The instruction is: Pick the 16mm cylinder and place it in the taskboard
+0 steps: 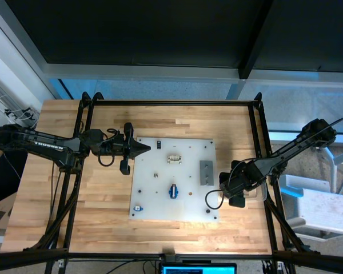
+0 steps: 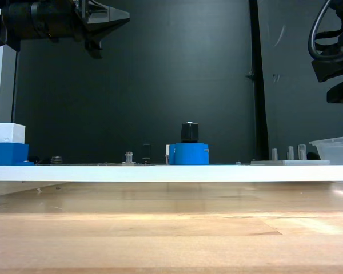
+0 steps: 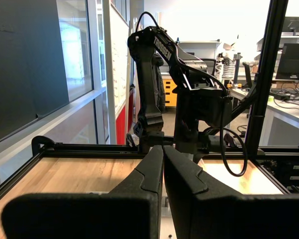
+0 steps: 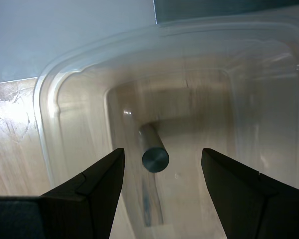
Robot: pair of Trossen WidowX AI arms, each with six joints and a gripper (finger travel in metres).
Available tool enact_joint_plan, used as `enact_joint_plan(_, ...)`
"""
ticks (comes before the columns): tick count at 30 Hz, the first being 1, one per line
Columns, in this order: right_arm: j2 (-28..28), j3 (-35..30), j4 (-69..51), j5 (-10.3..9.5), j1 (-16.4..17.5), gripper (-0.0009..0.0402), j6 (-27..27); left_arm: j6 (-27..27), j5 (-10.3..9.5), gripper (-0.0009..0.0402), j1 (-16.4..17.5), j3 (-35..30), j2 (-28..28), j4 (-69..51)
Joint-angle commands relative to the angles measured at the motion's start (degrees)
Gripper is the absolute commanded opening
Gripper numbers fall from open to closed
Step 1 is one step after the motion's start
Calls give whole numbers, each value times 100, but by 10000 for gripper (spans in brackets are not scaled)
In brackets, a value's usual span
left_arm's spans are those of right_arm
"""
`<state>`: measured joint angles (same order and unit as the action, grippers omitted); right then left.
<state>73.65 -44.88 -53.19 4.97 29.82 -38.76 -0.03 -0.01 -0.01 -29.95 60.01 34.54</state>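
right end effector is hanging over the clear plastic tray, which sits on the desk just off the right edge of the taskboard. its fingers are spread apart with nothing in them. in the right wrist view the 16mm cylinder shows in the gap between them, down inside the tray, with its round end face turned toward the camera. from what i can see it's clear of both fingers. so the cylinder is in the tray, not on the taskboard.

left end effector is up over the left edge of the taskboard, well above it going by the low view, and pointing across the board toward the right arm. its fingers are pressed together and holding nothing.

on the taskboard itself: the beige connector is toward the far edge, the grey block is near the right edge, and the blue fitting is about mid-board on the near side.
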Motion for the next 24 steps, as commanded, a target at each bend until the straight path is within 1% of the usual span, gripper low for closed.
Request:
enact_joint_plan(1,-2,111,116,0,7,216,0,-2,0,0,2,0,0,0)
enact_joint_plan(14,-2,463,588,0,7,212,0,-2,0,0,0,0,0,0)
enact_joint_plan(18,-2,490,597,0,4,195,2,-2,0,0,2,0,0,0)
enact_joint_plan(24,-2,503,599,0,7,159,22,-2,0,0,2,0,0,-2)
